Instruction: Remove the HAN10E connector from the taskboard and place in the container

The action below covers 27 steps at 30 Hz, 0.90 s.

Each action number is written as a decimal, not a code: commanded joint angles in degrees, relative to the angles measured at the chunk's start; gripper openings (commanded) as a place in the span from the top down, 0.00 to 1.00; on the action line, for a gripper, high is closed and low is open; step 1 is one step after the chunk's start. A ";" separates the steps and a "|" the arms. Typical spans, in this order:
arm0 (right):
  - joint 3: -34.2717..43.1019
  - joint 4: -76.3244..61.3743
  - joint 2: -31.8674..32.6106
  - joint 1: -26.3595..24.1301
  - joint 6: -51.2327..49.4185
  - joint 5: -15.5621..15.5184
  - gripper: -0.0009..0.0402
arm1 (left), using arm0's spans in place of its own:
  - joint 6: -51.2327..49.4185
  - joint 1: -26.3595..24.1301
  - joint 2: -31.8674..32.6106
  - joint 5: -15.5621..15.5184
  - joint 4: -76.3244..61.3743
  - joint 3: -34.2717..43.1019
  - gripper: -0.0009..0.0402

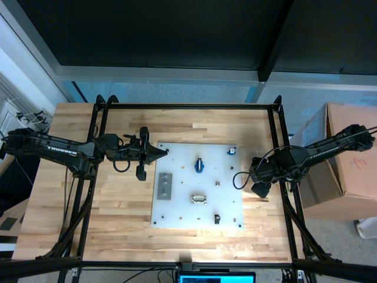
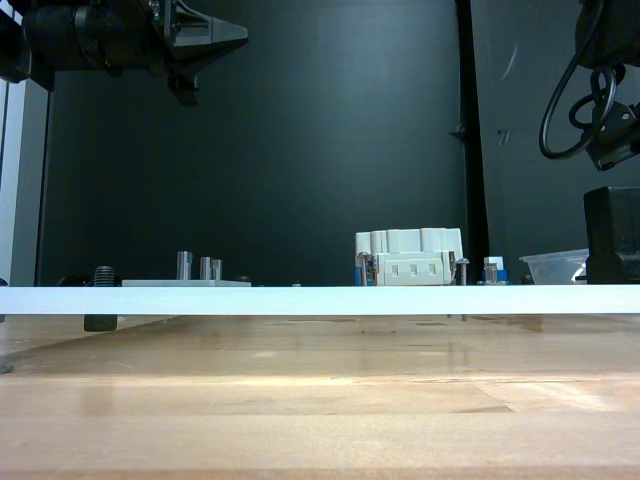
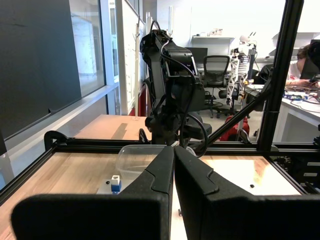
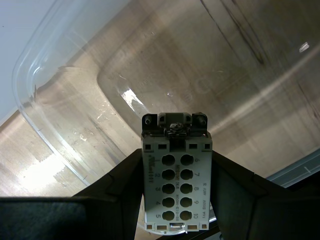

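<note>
The HAN10E connector [image 4: 176, 185], a pale insert with ten numbered holes, is held upright between the fingers of my right gripper [image 4: 175, 165], clear of the board. It hangs over the clear plastic container [image 4: 90, 95], whose rim and floor show beneath it. In the high view my right gripper [image 1: 261, 187] sits just past the right edge of the white taskboard [image 1: 177, 206]. A white connector housing [image 1: 199, 200] [image 2: 410, 257] remains seated on the board. My left gripper [image 1: 164, 152] [image 3: 174, 155] is shut on nothing, raised above the board's far left corner.
The board carries a grey block with pegs [image 1: 164, 186], a blue fitting [image 1: 199, 165] and a small blue part [image 1: 231, 151]. The container's rim [image 2: 555, 262] shows low at the right. A cardboard box [image 1: 347, 171] stands beyond the right frame post.
</note>
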 commanded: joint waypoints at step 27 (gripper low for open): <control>-2.08 2.62 3.45 0.28 1.49 -1.11 0.62 | 0.00 0.00 0.00 0.00 0.00 0.02 0.98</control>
